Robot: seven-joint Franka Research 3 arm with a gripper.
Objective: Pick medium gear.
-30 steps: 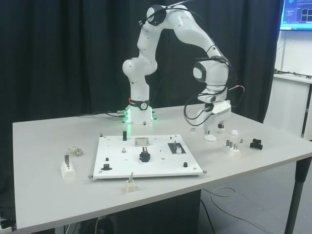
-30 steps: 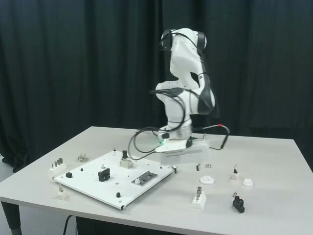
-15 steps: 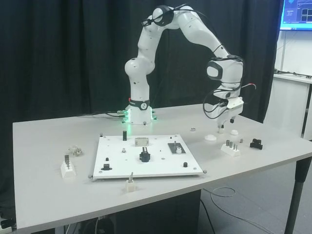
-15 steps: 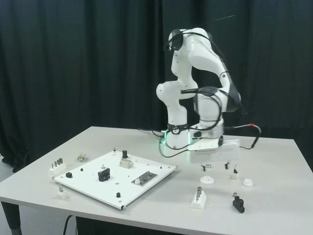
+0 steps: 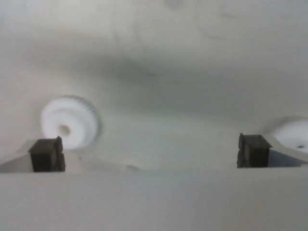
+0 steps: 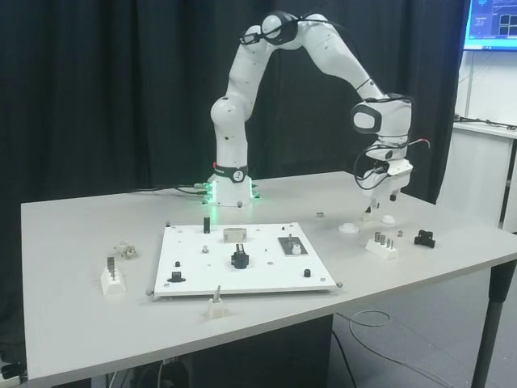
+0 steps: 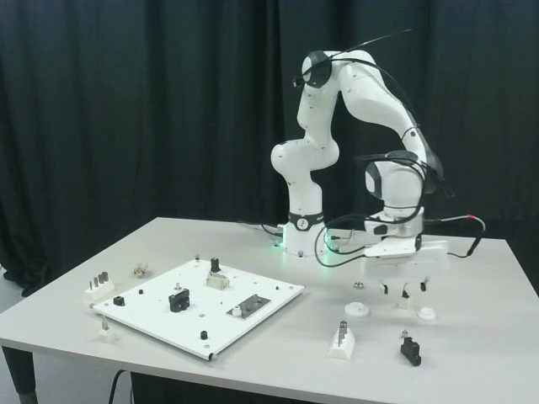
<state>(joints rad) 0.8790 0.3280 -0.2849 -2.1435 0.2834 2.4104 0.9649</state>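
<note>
Two white gears lie on the grey table right of the board. The wider flat gear [image 6: 348,228] [image 7: 357,310] shows its teeth in the wrist view [image 5: 70,122], just beside one black fingertip [image 5: 46,155]. The second white gear [image 6: 388,219] [image 7: 427,314] peeks in past the other fingertip [image 5: 253,150]. My gripper [image 6: 383,198] [image 7: 404,289] [image 5: 150,153] hovers above the table between the two gears, open, holding nothing. A small upright peg piece [image 7: 405,295] stands under it.
The white assembly board [image 6: 242,259] [image 7: 202,311] with black and grey parts lies mid-table. A white stand with pegs [image 6: 382,245] [image 7: 341,343] and a black part [image 6: 425,238] [image 7: 410,351] sit in front of the gears. A white block [image 6: 112,279] stands left of the board.
The arm has swung away from the board's edge toward the table's right side. The gripper now hangs over the gears instead of near the board.
</note>
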